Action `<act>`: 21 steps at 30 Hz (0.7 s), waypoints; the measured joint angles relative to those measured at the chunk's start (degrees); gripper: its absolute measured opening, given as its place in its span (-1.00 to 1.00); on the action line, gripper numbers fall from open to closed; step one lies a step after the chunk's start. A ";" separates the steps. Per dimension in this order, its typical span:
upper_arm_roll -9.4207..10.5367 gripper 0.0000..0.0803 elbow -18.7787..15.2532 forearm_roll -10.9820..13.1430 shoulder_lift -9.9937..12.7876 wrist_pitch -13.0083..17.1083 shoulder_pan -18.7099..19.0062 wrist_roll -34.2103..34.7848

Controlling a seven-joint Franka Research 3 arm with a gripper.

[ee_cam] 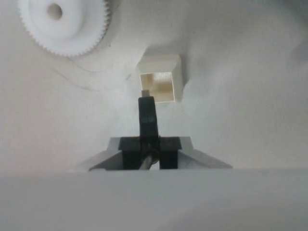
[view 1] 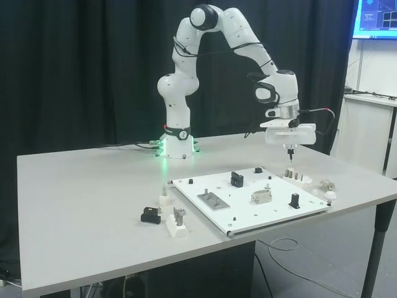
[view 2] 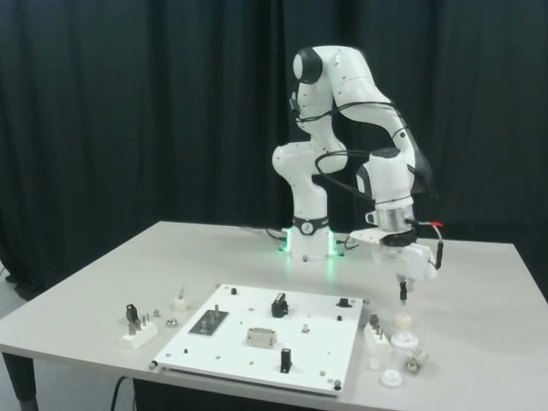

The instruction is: Insert USB.

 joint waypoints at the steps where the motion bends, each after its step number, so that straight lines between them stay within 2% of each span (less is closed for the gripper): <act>1: -0.06 -0.82 0.05 -0.16 -0.07 -0.14 0.00 0.00; 21: -0.54 -0.82 0.51 -0.53 -0.71 -1.40 0.00 0.00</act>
